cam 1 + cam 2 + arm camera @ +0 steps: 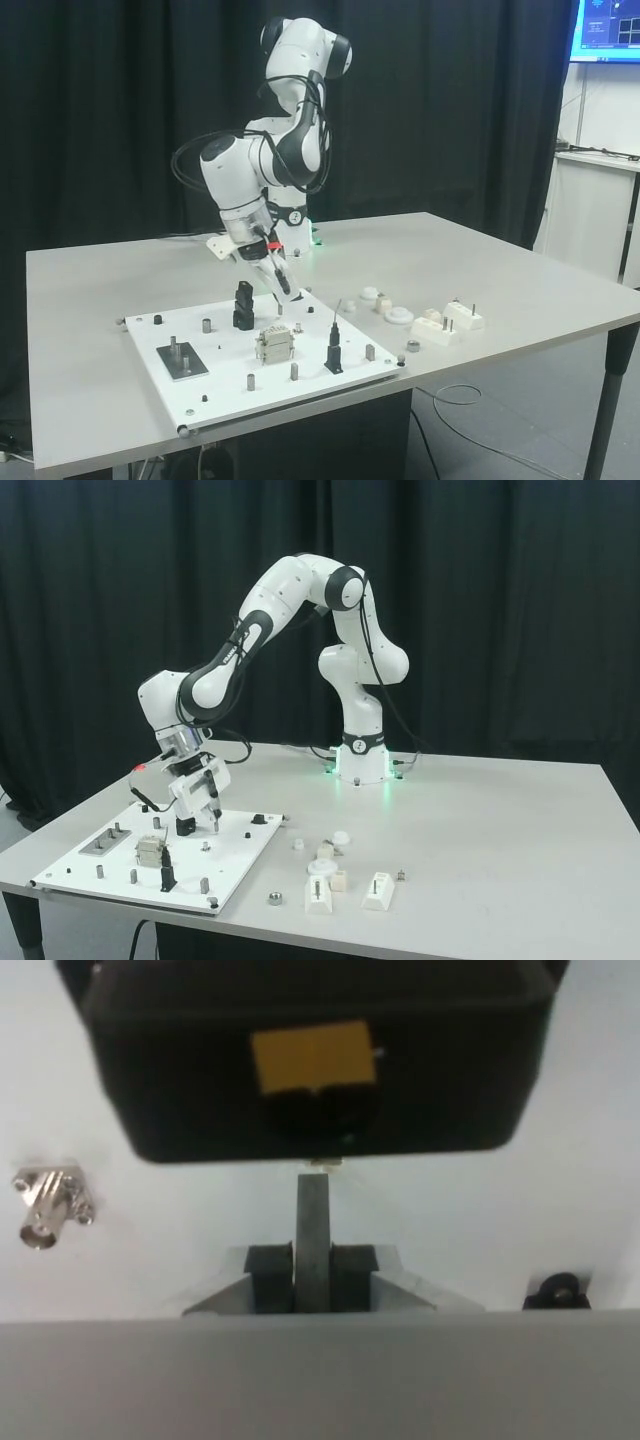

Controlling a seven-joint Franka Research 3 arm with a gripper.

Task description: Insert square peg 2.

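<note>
Black padded fingers (268,1278) of the white arm's gripper (312,1278) are clamped on a slim grey square metal peg (312,1222), held upright just above the flat white board (300,375). Gripper and peg hang over the board's far edge, beside a black block connector (242,305). Near the board's side edge stands a metal coaxial fitting (48,1206).

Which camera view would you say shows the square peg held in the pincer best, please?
The wrist view: the grey square peg stands clamped between the black fingers, shown close up. In the first room view the pincer is seen over the white board, but the peg is too small to make out. The second room view likewise shows only the pincer.
</note>
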